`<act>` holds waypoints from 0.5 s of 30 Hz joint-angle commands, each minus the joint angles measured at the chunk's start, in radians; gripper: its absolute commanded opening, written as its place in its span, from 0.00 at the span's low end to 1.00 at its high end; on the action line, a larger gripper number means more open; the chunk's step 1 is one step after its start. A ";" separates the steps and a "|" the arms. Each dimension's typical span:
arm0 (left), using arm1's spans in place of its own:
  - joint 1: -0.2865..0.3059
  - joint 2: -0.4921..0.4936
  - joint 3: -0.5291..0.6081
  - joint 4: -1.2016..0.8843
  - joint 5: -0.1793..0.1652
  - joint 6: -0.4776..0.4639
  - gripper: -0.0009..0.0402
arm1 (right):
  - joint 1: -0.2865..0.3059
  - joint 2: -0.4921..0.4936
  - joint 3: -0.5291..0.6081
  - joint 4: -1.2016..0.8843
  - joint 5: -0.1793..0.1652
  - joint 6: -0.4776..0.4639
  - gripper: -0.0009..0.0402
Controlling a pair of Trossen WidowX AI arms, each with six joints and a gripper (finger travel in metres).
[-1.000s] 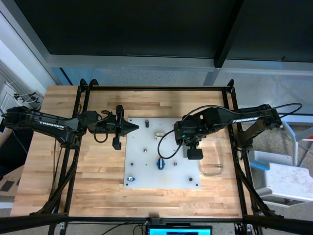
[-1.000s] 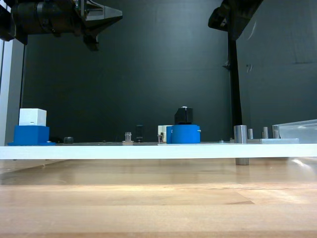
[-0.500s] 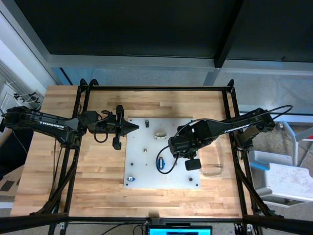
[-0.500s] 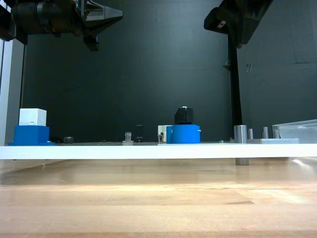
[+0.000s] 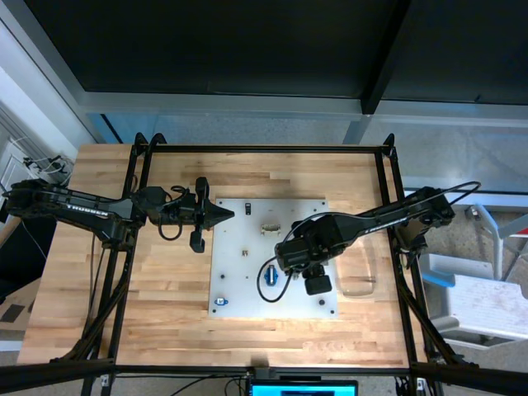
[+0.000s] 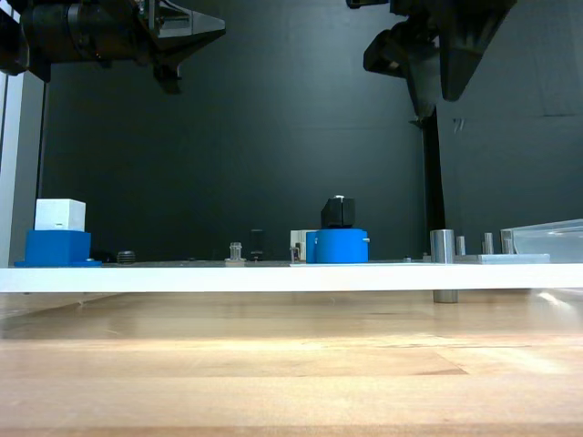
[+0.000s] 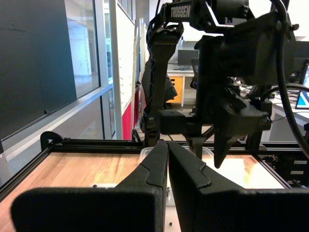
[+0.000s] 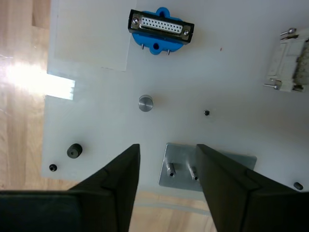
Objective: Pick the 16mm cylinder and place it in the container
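Note:
The 16mm cylinder (image 8: 145,103) is a short silvery peg standing upright on the white board, also seen in the low view (image 6: 442,246). My right gripper (image 8: 166,147) hangs open high above the board, with nothing between its fingers and the cylinder below, just beyond the fingertips. From the low view the right gripper (image 6: 437,98) points down well above the cylinder. The arm hides the cylinder in the high view, where the right gripper (image 5: 289,257) is over the board's right half. The clear container (image 5: 368,285) lies right of the board. My left gripper (image 5: 226,214) is shut and parked high at the board's left edge.
A grey metal block (image 8: 227,169) with thin pegs sits near the cylinder. A blue D-sub connector (image 8: 159,30) and a white connector (image 8: 292,60) are on the board (image 5: 239,285). A blue round part (image 6: 342,244) and a blue base with a white cube (image 6: 59,241) stand upright.
The right arm has swung left and toward the near edge over the board and dropped lower. The left arm has not moved.

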 commanded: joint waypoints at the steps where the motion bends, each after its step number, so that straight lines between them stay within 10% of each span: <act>1: 0.000 0.000 0.000 0.000 0.000 0.000 0.02 | 0.000 0.018 -0.002 0.014 0.007 -0.004 0.49; 15: 0.000 0.000 0.000 0.000 0.000 0.000 0.02 | 0.006 0.030 -0.098 0.135 0.006 -0.002 0.58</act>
